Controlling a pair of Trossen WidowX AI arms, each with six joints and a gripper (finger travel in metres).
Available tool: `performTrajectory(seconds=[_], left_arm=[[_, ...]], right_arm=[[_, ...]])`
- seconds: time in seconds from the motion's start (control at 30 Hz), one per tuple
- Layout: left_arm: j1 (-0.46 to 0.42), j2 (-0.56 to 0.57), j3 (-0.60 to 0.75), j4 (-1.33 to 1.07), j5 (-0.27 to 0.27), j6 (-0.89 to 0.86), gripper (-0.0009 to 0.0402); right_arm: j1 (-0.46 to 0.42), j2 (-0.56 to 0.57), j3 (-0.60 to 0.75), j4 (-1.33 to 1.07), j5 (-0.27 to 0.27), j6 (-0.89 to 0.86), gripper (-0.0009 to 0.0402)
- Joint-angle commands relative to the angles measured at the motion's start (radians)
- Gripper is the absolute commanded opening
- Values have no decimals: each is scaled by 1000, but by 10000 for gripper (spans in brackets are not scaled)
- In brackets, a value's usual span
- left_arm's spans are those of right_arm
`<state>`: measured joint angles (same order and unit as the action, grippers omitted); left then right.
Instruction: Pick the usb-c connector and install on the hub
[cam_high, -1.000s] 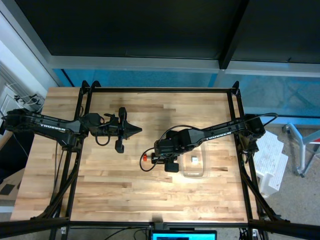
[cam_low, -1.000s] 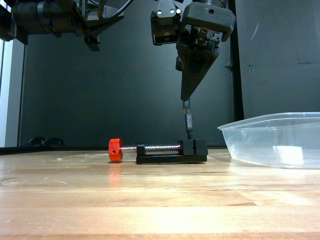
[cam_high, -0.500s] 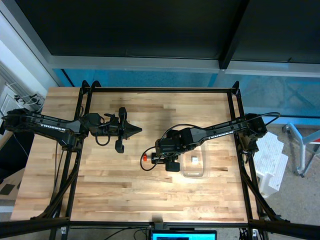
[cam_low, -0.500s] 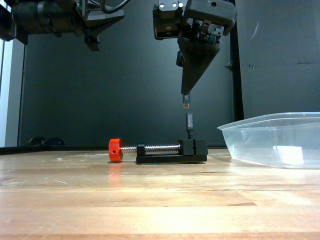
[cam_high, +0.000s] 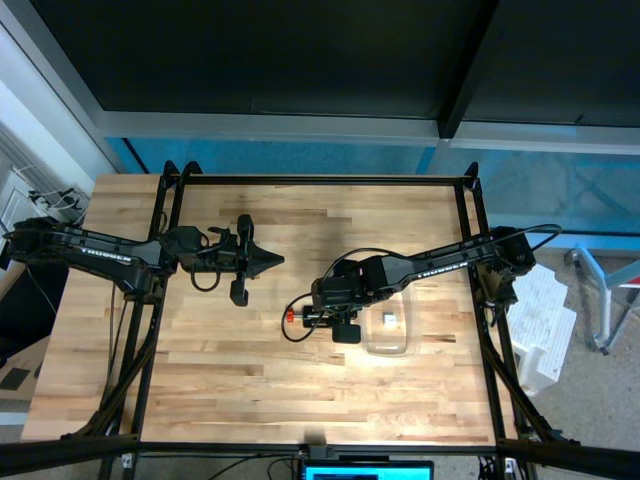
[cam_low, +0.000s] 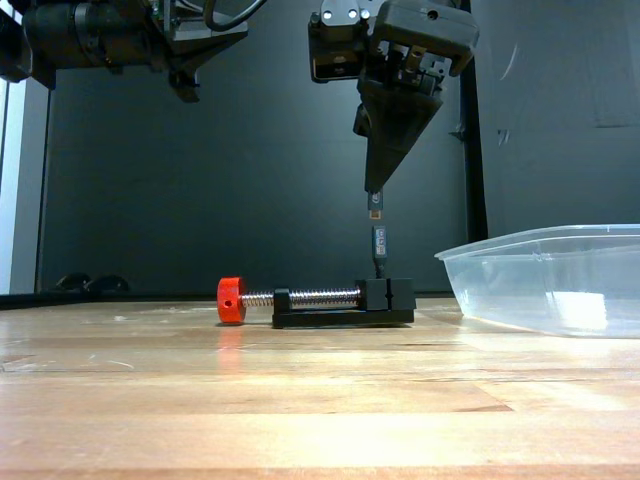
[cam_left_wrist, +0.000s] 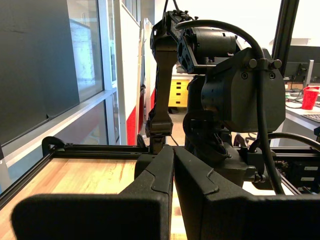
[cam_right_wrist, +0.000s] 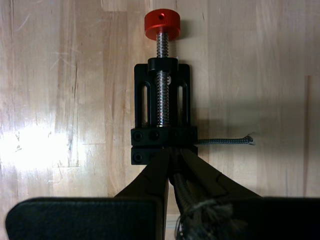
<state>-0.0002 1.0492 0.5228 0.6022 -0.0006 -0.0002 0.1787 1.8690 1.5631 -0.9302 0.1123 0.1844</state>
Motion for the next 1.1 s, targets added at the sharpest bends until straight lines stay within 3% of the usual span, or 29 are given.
performTrajectory(seconds=[0.03,1.1], left_arm=[[0,0,0,0,0,0,0],[0,0,0,0,0,0,0]], right_arm=[[0,-1,-4,1,1,1,0],[0,-9,-53,27,0,7,0]])
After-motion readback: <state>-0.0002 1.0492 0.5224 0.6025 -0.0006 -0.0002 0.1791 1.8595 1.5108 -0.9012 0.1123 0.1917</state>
